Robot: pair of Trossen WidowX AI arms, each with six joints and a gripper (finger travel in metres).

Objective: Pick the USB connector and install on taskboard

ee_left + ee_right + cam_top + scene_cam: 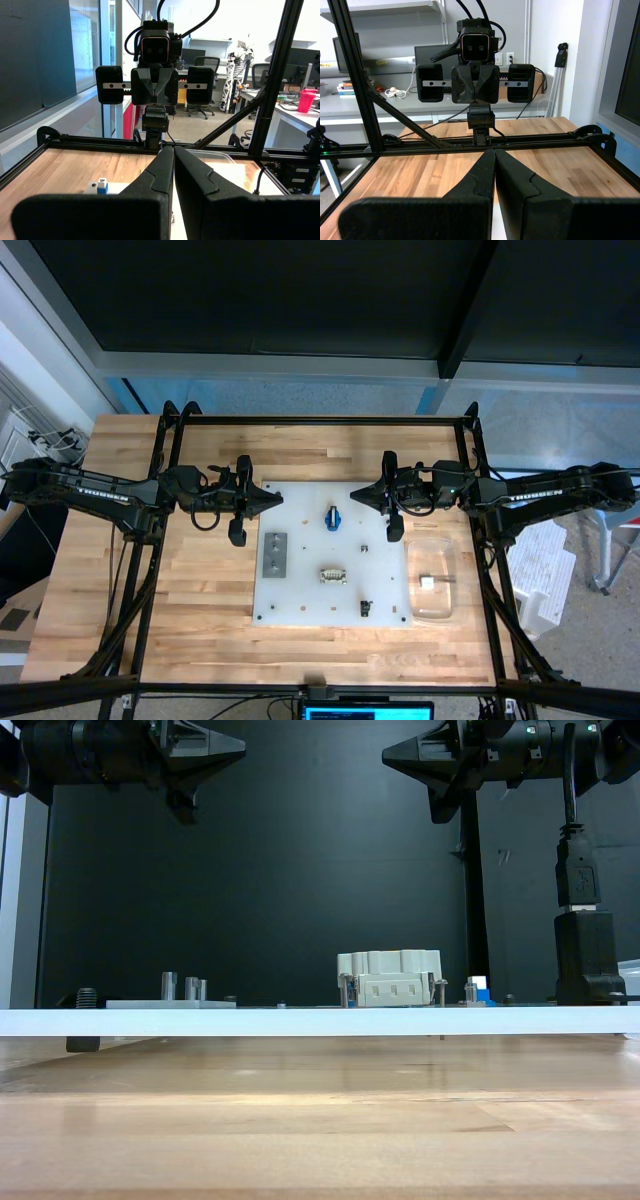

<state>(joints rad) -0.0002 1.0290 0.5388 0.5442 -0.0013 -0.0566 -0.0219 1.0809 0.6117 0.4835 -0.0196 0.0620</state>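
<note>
The taskboard (pixel 300 590) is a white square plate in the middle of the table; the low view shows its front edge (pixel 300 1020). The USB connector (pixel 366 607) stands upright near the board's front right. Seen from table height it is a black plug (pixel 577 870) seated in a black socket (pixel 588 960), with no gripper on it. My left gripper (pixel 280 495) hovers shut above the board's far left corner. My right gripper (pixel 352 495) hovers shut over the far edge and points at the left one. The two sets of fingertips (pixel 173 150) (pixel 495 151) hold nothing.
The board also bears a grey metal block (pixel 274 553), a blue knob (pixel 332 518) and a beige connector (pixel 333 575). A clear plastic tray (pixel 436 612) with a small white cube (pixel 427 582) lies right of the board. A black frame rings the table.
</note>
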